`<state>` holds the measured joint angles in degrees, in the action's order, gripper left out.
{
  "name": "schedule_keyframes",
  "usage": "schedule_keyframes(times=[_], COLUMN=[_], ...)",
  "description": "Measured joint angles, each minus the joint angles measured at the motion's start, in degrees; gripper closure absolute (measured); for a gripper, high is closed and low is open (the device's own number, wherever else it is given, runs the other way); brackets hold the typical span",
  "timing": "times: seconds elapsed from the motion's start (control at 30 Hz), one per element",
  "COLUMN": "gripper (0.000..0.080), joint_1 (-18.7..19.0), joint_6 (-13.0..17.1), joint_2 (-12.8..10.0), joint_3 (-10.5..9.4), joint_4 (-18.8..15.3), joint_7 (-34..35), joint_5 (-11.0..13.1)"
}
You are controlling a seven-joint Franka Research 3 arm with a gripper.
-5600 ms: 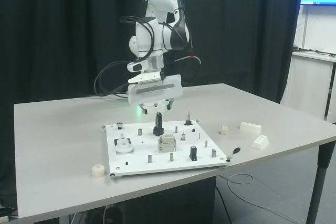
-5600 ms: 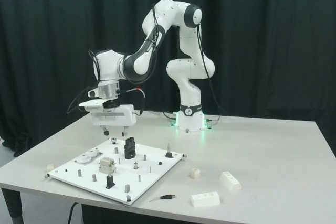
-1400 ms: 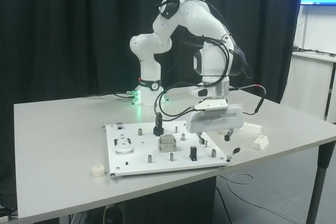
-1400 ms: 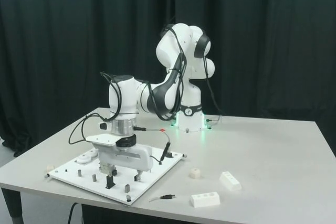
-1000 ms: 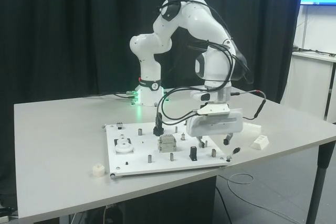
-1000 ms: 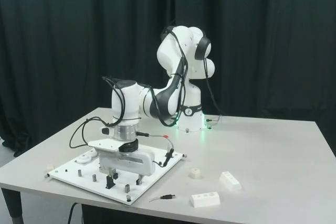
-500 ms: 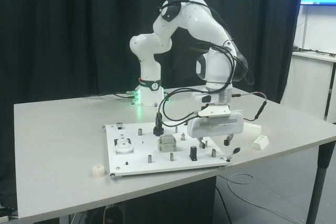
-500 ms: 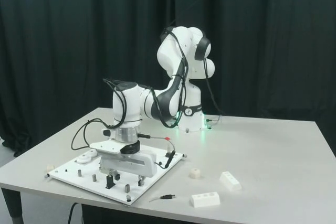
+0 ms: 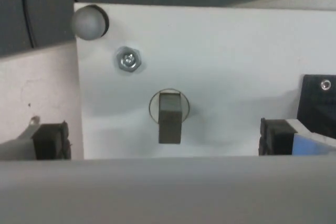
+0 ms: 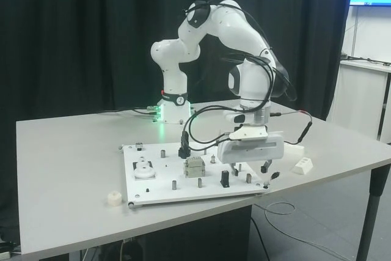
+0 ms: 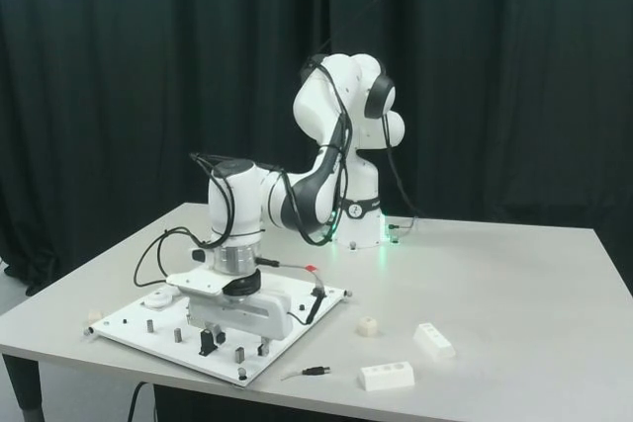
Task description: Remove square peg 4.
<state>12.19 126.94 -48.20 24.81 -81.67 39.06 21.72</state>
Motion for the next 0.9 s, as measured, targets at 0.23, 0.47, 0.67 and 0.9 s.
schedule_keyframes(times=[0.23, 0.47, 0.67, 0.9], gripper=[0.0003, 0.0003, 0.0094, 0.0278], joint_1=[-0.6, -0.94, -1.36, -2.0], joint_6=[-0.61, -1.32, -1.68, -2.7], joint_2=[-1.52, -2.59, -3.02, -3.49], joint_3=[-0.26, -0.3, -0.67, -1.25], joint_4=[1.71, 2.87, 3.34, 4.21], joint_7=[0.06, 0.06, 0.06, 0.06], joint_5=[0.0, -0.44, -0.76, -0.81])
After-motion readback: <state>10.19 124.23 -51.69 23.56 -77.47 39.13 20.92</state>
